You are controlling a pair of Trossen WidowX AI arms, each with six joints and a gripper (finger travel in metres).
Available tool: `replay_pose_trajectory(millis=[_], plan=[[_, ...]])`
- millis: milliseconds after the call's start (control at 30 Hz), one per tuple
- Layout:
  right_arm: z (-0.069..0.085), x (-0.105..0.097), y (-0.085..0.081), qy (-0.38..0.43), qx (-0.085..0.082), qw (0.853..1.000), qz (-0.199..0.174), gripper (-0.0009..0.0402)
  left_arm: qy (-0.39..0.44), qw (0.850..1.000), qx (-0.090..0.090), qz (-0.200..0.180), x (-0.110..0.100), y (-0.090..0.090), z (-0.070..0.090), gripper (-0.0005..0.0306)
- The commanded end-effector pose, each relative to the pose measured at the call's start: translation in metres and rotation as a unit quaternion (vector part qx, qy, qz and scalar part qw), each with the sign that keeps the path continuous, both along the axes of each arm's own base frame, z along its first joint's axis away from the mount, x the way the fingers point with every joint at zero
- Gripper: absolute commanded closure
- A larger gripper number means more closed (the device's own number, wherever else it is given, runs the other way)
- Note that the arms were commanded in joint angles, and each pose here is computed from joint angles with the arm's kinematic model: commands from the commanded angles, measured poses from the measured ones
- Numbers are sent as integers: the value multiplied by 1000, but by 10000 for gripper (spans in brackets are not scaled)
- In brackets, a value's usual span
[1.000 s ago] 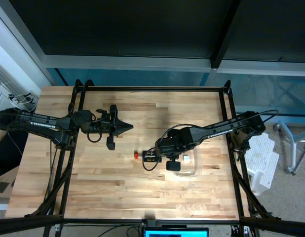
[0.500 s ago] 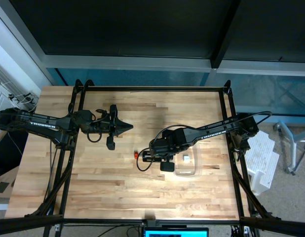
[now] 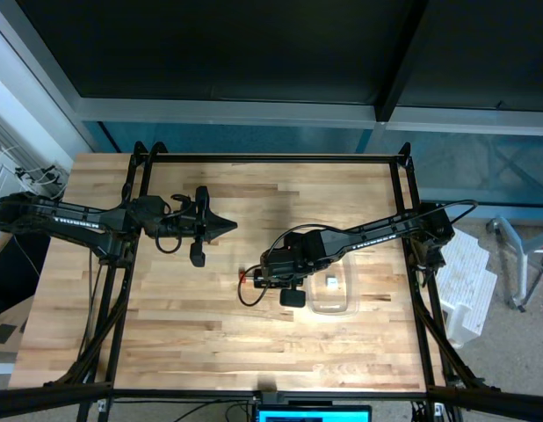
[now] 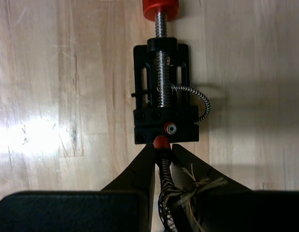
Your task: Pick the rca connector and install on the hub
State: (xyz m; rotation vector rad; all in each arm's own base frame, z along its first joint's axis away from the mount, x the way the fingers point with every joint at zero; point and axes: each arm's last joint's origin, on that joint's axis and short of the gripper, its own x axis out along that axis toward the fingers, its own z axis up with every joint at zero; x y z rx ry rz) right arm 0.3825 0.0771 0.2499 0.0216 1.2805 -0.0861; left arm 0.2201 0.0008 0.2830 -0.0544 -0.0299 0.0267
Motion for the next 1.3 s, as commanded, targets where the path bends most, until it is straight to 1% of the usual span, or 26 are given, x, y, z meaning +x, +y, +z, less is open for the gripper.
replay_pose_trajectory(millis=[33, 133, 200, 267, 333, 500, 867, 1167, 1233, 1300], plan=[[0, 0, 0, 1, 1, 1000, -3, 393, -1, 1000, 0, 0, 0, 0, 0, 300], [0, -1, 0, 3, 1, 1000, -7, 393, 3, 1000, 0, 0, 0, 0, 0, 300], [-7, 2, 0, 11, -2, 1000, -8, 393, 2, 1000, 0, 0, 0, 0, 0, 300], [-7, 2, 0, 11, -1, 1000, -8, 393, 3, 1000, 0, 0, 0, 0, 0, 300], [-14, 5, 1, 18, -3, 1000, -8, 393, 5, 1000, 0, 0, 0, 0, -1, 300], [-21, 9, 2, 16, -1, 1000, -7, 393, 10, 1000, 0, 0, 0, 0, -2, 300], [-29, 13, 3, 24, 0, 1000, -7, 393, 12, 1000, 0, 0, 0, 0, -2, 300], [-31, 13, 3, 25, 0, 1000, -7, 393, 13, 1000, 0, 0, 0, 0, -2, 300], [-36, 15, 3, 31, -1, 999, -7, 393, 13, 1000, 0, 0, 0, 0, -2, 300], [-38, 15, 3, 33, 0, 999, -7, 393, 13, 1000, 0, 0, 0, 0, -2, 300]])
